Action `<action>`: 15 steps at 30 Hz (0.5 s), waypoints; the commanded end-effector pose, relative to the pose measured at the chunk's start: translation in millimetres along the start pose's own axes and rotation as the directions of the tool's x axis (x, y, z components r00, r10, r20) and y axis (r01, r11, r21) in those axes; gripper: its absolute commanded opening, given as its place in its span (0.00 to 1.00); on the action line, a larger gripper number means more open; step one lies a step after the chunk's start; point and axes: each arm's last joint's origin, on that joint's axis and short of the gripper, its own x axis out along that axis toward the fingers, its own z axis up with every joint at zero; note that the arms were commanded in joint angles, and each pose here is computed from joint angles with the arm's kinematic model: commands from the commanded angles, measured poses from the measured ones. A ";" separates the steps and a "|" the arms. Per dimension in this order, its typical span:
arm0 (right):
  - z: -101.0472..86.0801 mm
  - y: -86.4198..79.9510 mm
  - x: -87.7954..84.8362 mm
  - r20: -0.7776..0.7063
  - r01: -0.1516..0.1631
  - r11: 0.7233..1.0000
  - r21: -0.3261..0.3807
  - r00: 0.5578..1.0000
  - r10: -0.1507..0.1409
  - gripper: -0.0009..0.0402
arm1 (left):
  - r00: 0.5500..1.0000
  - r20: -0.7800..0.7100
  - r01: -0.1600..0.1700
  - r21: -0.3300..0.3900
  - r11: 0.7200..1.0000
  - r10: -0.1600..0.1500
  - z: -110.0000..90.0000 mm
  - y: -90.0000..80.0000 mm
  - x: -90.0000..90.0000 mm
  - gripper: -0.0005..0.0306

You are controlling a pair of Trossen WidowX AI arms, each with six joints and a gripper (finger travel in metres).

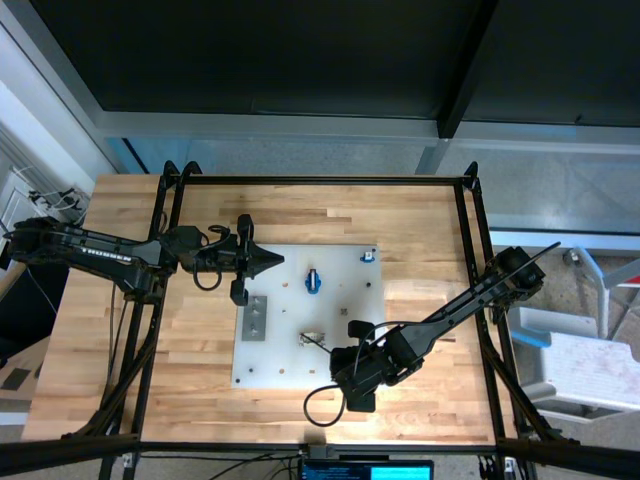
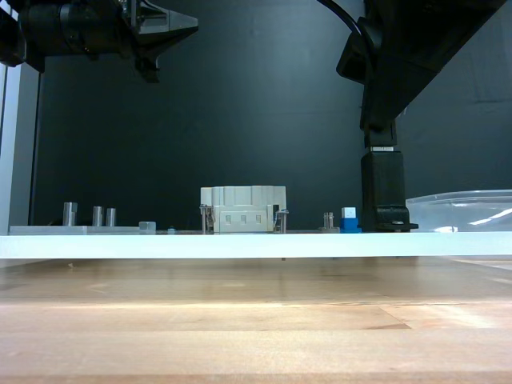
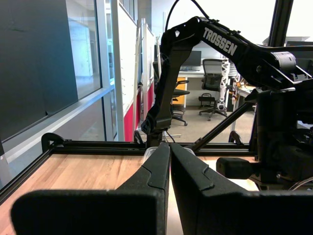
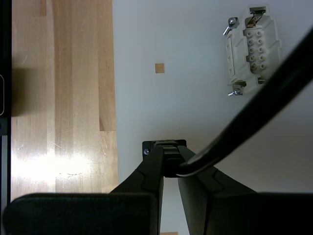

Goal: Remove the USB connector from the USB hub and place in the container

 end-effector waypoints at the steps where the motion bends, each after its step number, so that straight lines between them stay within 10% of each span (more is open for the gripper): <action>1: -0.3 -0.3 0.0 -0.001 0.006 1.000 -0.004 1.000 -0.006 0.02 | 1.000 0.000 0.000 0.000 1.000 0.000 0.1 0.0 0.1 0.02; 15: 0.7 -2.6 2.9 -0.020 -0.004 1.000 -0.008 1.000 0.004 0.02 | 1.000 0.000 0.000 0.000 1.000 0.000 0.1 0.0 0.1 0.02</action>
